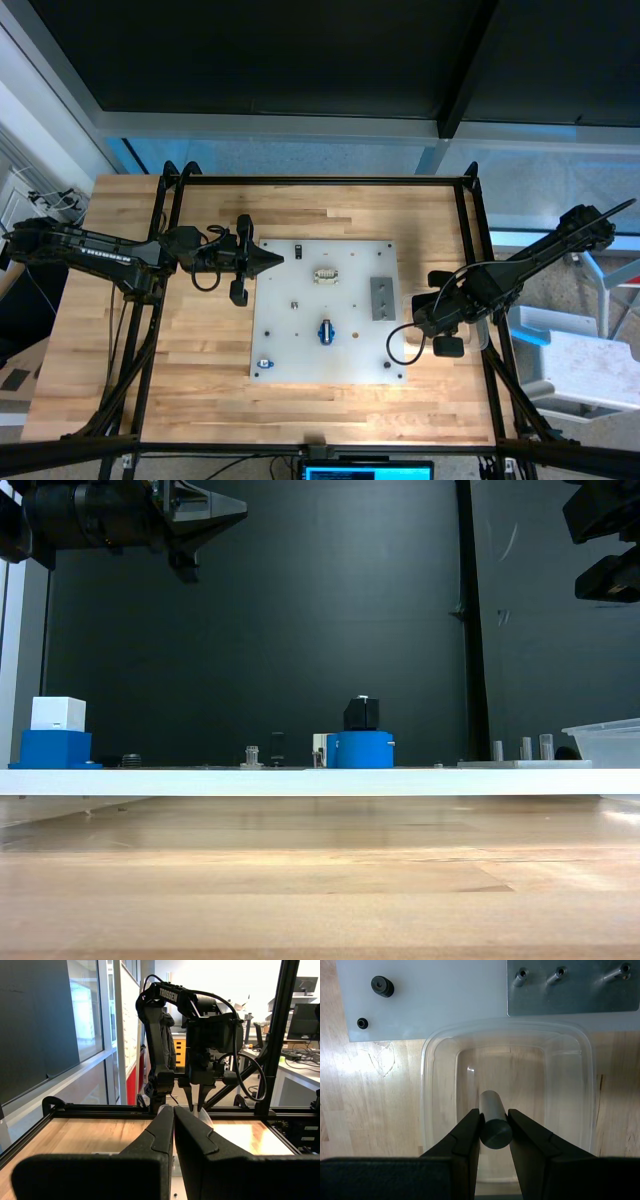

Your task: Pick the 16mm cylinder and place it in the taskboard

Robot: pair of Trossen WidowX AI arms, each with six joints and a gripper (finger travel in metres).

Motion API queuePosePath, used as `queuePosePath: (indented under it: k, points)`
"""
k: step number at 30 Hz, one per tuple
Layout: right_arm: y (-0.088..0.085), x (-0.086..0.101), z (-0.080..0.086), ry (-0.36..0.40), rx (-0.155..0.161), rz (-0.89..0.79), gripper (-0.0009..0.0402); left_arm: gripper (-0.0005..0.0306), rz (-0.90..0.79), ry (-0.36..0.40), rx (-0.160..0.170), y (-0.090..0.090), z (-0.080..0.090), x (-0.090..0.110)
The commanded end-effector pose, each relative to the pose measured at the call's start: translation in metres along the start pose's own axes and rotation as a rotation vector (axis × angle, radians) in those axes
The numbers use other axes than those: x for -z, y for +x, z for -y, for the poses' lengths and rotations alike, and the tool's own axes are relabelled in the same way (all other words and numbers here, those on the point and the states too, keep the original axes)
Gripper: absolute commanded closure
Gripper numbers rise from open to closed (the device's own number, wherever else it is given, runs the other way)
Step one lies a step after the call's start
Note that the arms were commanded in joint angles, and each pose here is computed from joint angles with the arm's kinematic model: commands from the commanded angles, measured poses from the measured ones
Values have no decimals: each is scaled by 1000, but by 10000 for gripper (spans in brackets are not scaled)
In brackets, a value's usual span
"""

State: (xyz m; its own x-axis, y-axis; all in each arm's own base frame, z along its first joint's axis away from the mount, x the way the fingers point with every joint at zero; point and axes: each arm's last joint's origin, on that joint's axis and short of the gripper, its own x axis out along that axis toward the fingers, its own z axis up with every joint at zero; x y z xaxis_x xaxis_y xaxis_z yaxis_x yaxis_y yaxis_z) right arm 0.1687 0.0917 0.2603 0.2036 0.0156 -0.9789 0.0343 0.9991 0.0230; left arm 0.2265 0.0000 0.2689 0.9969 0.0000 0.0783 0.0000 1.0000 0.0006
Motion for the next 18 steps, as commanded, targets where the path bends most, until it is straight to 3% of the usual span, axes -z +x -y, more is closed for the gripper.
queuePosePath:
  k: [1, 6, 18]
  points:
    - [0, -1, 0, 3, -2, 5, 377, 300, 0, 0, 0, 0, 0, 0]
    - [3, -7, 0, 12, 4, 1, 377, 300, 0, 0, 0, 0, 0, 0]
    - [8, -44, -11, 6, 18, -7, 377, 300, 0, 0, 0, 0, 0, 0]
